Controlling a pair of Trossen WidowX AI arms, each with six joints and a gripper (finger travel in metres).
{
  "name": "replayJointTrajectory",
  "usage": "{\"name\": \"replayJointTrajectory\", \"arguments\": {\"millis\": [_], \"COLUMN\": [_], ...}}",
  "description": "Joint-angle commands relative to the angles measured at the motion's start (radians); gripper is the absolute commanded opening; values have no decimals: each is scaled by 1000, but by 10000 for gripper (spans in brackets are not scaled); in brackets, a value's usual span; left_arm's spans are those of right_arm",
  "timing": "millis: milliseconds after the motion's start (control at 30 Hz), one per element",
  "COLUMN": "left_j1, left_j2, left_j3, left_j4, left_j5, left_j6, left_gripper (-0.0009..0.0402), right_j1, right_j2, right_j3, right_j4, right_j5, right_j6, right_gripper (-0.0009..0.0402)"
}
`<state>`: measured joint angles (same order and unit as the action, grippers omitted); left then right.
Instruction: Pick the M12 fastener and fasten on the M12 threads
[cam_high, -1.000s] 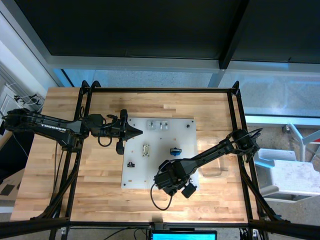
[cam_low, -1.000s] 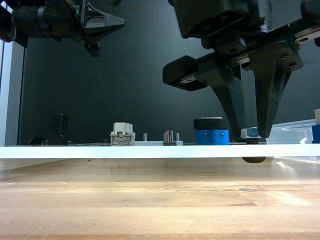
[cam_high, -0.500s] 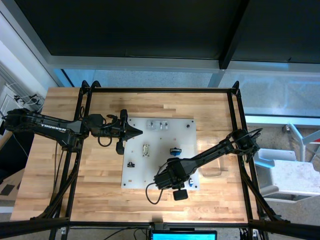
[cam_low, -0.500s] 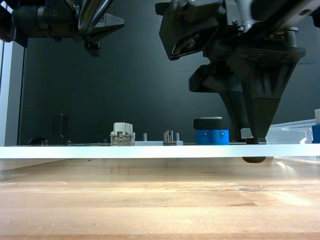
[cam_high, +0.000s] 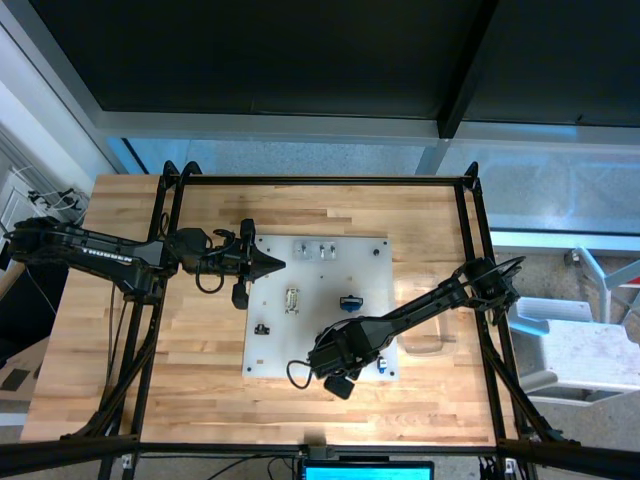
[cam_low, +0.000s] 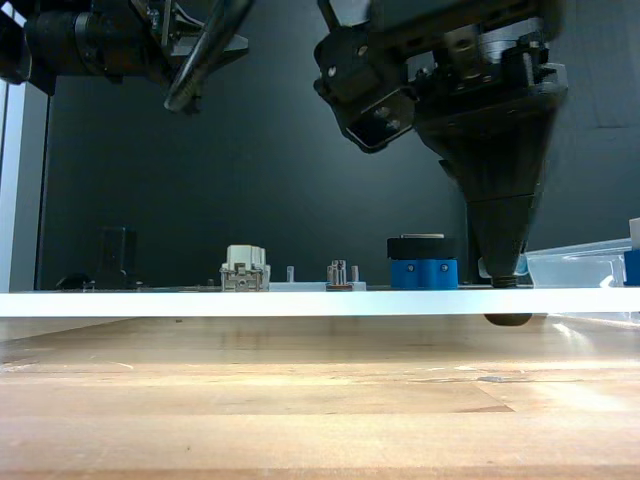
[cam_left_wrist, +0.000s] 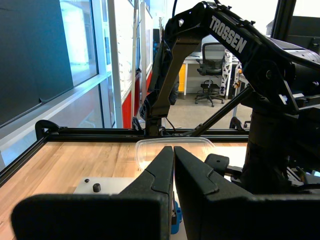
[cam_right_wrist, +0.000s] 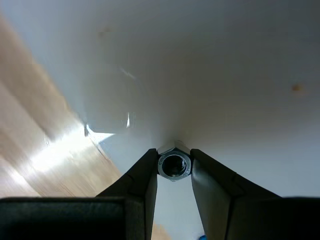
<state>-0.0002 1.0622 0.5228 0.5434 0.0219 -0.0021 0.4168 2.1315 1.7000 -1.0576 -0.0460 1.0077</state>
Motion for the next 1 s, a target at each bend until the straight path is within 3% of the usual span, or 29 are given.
{"name": "replayJointTrajectory", "arguments": {"millis": [33, 267, 1000], "left_j1": [0, 0, 0], "left_j2": [0, 0, 0], "left_j3": [0, 0, 0], "left_j4": [0, 0, 0], "left_j5": [0, 0, 0], "left_j6": [0, 0, 0], "left_gripper": [0, 0, 0], "right_j1": [0, 0, 1], "right_j2": [0, 0, 0], "right_j3": [0, 0, 0], "right_j4": [1, 2, 2], "right_j5": [0, 0, 0], "right_j6": [133, 338, 1154], "right_gripper": [35, 35, 35]}}
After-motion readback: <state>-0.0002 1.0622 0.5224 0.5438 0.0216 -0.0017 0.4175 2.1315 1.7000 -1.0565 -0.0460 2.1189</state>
